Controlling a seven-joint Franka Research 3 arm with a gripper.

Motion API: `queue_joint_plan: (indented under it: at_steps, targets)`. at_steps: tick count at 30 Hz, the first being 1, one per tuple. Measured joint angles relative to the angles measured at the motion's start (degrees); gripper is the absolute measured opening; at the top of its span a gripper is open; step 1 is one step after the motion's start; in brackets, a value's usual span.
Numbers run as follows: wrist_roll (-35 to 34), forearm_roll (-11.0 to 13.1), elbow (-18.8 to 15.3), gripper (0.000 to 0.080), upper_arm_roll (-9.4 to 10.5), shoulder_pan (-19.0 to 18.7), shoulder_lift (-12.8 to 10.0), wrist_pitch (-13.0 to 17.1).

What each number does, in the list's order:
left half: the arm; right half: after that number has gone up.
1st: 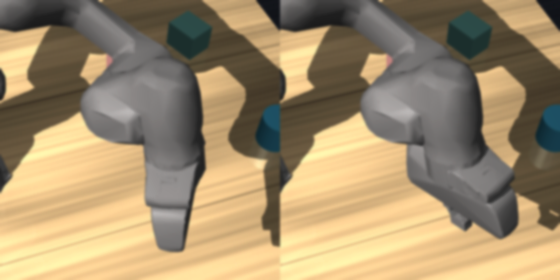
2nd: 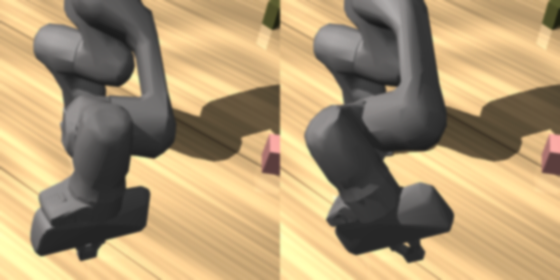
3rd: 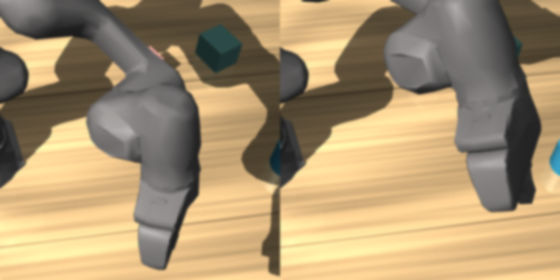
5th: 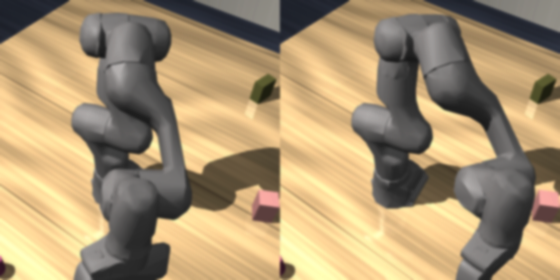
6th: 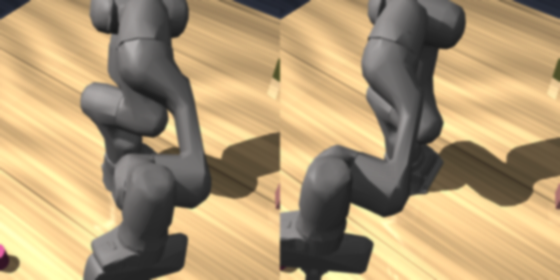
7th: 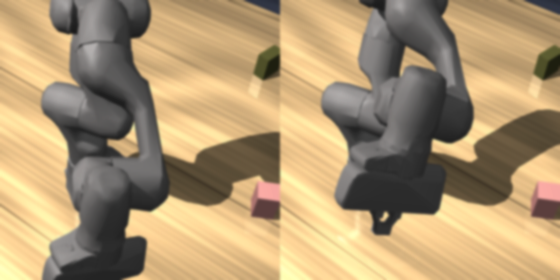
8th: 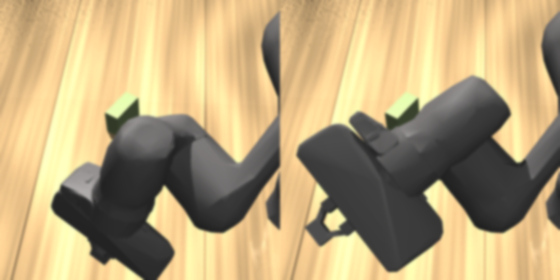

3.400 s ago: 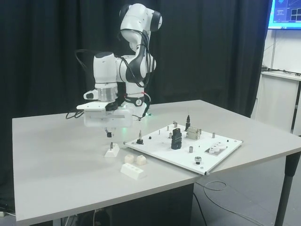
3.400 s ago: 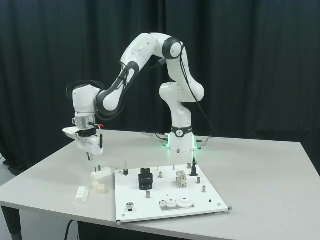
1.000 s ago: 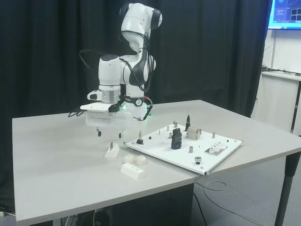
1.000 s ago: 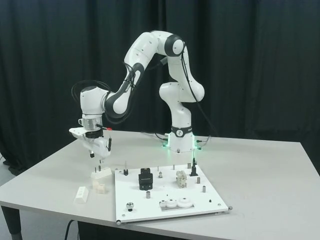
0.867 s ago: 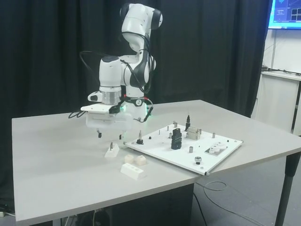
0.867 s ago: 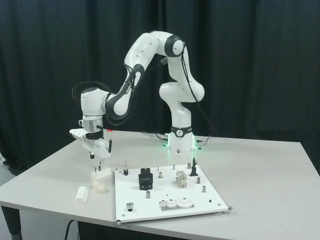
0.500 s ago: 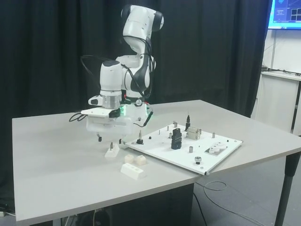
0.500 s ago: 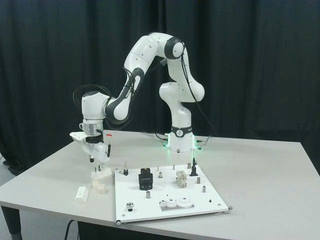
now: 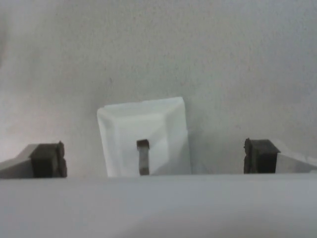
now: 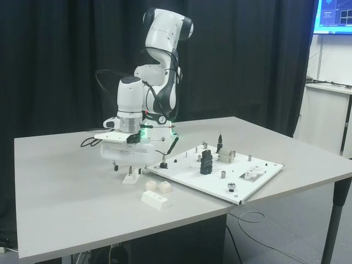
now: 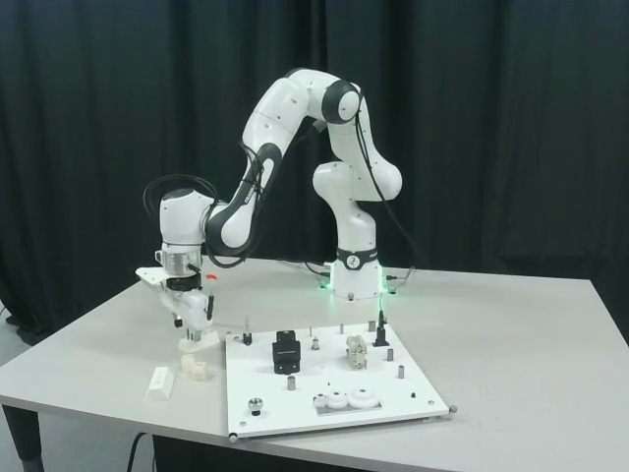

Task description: Pick square peg 1.

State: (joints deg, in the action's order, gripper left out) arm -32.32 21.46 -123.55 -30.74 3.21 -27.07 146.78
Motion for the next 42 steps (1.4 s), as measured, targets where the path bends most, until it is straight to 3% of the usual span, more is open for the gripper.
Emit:
queue_joint_plan:
  at_steps: [15, 16, 25, 26, 30, 31, 37, 38, 42]
  targets:
    - [1.5, 0.5, 0.9, 0.0800, 0.17, 0.0, -1.5, 0.1]
    - [1.6, 0.5, 1.0, 0.0694, 0.17, 0.0, -1.5, 0.1]
    - [2.3, 0.5, 1.0, 0.0694, 0.17, 0.0, -1.6, 0.0]
    - [2.4, 0.5, 1.0, 0.0326, 0.17, 0.0, -1.6, 0.0]
    - [2.6, 0.5, 1.0, 0.0326, 0.17, 0.0, -1.6, -0.1]
    - [2.7, 0.5, 1.0, 0.0168, 0.17, 0.0, -1.6, -0.2]
    - [3.0, 0.5, 1.1, 0.0168, 0.17, 0.0, -1.6, -0.4]
    - [3.0, 0.5, 1.1, 0.0037, 0.17, 0.0, -1.6, -0.5]
    - [3.0, 0.5, 1.3, 0.0037, 0.17, 0.0, -1.6, -0.7]
